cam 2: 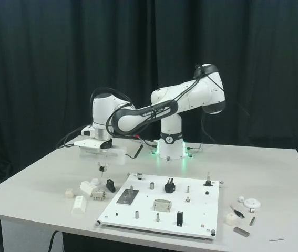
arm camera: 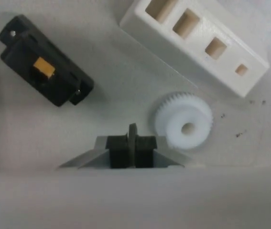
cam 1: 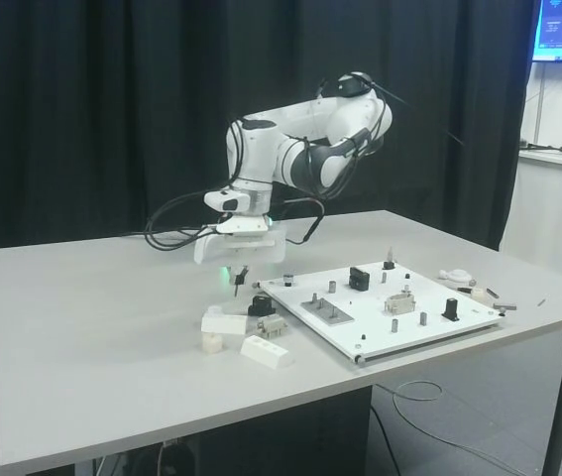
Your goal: Place square peg 1.
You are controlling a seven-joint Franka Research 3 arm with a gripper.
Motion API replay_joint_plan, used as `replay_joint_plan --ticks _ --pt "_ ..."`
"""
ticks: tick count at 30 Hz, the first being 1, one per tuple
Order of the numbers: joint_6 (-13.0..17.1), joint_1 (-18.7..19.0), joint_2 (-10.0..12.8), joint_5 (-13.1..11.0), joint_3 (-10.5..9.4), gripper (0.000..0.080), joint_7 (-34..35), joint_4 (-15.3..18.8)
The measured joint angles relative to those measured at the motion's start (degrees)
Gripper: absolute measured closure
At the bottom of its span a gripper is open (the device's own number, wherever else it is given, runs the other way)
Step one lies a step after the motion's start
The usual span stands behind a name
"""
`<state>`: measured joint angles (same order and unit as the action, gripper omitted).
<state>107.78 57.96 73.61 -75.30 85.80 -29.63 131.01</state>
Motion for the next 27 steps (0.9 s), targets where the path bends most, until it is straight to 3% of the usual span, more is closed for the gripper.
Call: replay_joint_plan --ticks 14,15,23,24,27 --pt "-0.1 -1.1 0.2 -0.9 -1.15 0.0776 -0.7 -1.3" --pt "-0.1 -1.1 0.2 -0.9 -1.19 0.0611 -0.7 -1.4" --pt "-0.2 -1.3 0.2 -0.9 -1.26 0.0611 -0.7 -1.8" --pt "-0.2 -1.3 0.2 -0.9 -1.26 0.0064 -0.7 -1.9" --pt "-0.2 -1.4 0.3 -0.9 -1.26 0.0064 -0.7 -2.2"
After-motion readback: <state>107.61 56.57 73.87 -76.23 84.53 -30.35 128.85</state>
